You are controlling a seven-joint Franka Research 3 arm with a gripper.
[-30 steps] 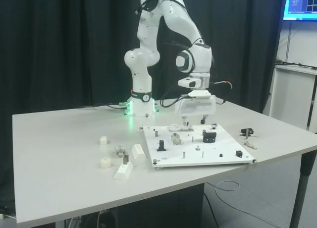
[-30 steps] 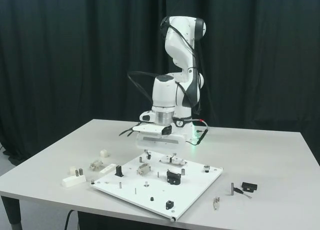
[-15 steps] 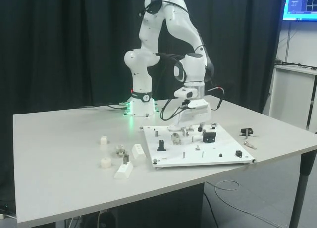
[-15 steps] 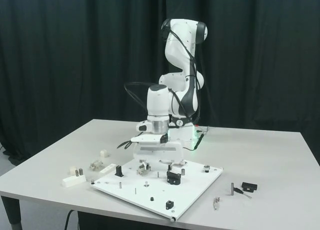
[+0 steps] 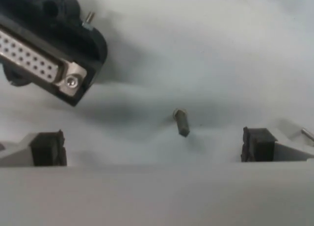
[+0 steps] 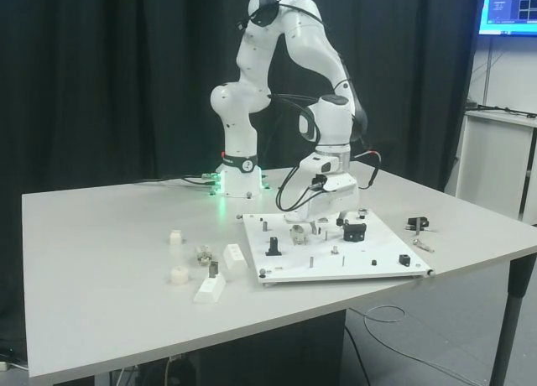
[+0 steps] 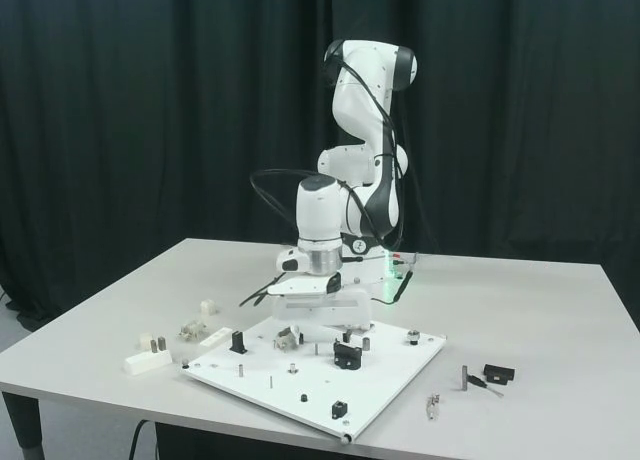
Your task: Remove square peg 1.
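Note:
A short grey square peg [image 5: 181, 122] stands upright in the white board [image 5: 206, 49]. My gripper [image 5: 152, 146] is open, and its black fingertips [image 5: 46, 148] sit wide apart, one on each side of the peg, without touching it. In the room views the gripper [image 6: 326, 225] hangs low over the middle of the white board [image 6: 377, 264], and the hand [image 7: 320, 333] hides the peg there.
A black connector block [image 5: 49, 49] with a white pin face stands close beside the peg, seen also as the black block [image 6: 355, 231]. A black bracket [image 6: 273, 246] and small pins sit on the board. White blocks [image 6: 210, 287] lie left of it, small black parts [image 6: 417, 223] right.
The arm has swung from the board's far edge toward its middle and come down, so the gripper now hangs lower, just above the board.

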